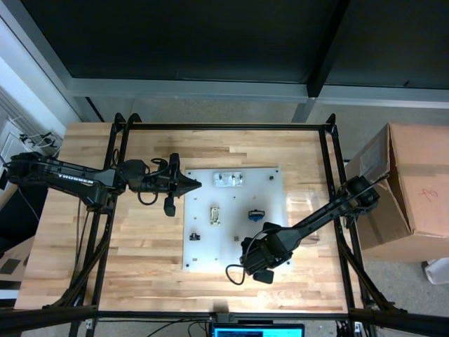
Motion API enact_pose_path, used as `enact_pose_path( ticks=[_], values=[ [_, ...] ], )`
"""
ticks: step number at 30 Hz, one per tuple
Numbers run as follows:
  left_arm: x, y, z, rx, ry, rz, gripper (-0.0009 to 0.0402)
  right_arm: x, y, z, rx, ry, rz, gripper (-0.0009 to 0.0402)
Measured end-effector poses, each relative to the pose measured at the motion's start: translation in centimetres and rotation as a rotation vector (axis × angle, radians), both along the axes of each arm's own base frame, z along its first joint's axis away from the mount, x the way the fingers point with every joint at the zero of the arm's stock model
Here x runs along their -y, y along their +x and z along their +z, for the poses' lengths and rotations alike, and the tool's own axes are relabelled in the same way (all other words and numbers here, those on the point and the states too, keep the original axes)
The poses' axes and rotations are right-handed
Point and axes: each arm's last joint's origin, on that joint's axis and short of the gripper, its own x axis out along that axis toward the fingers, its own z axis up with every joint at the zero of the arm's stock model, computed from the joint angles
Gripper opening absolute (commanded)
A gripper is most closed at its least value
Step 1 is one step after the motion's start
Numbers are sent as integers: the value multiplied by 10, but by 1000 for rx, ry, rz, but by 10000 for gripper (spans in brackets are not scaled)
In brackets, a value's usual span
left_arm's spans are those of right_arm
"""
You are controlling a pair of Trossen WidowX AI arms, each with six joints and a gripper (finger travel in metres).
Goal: Pick the M12 nut and place it on its threads and fasten
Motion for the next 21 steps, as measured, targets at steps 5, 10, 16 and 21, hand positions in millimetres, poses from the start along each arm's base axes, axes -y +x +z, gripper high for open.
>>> enact_pose_path(
  ticks=[5, 10, 16, 21],
  values=[
    [0, 0, 0, 0, 0, 0, 0, -2, 0, -1, -6, 27, 4, 0],
    [0, 0, 0, 0, 0, 0, 0, -6, -2, -1, -72, 167, 46, 0],
    [0, 0, 0, 0, 0, 0, 0, -4, -2, -1, -52, 107, 28, 0],
    [0, 0, 0, 0, 0, 0, 0, -2, -2, 1, -10, 25, 6, 0]
  ],
)
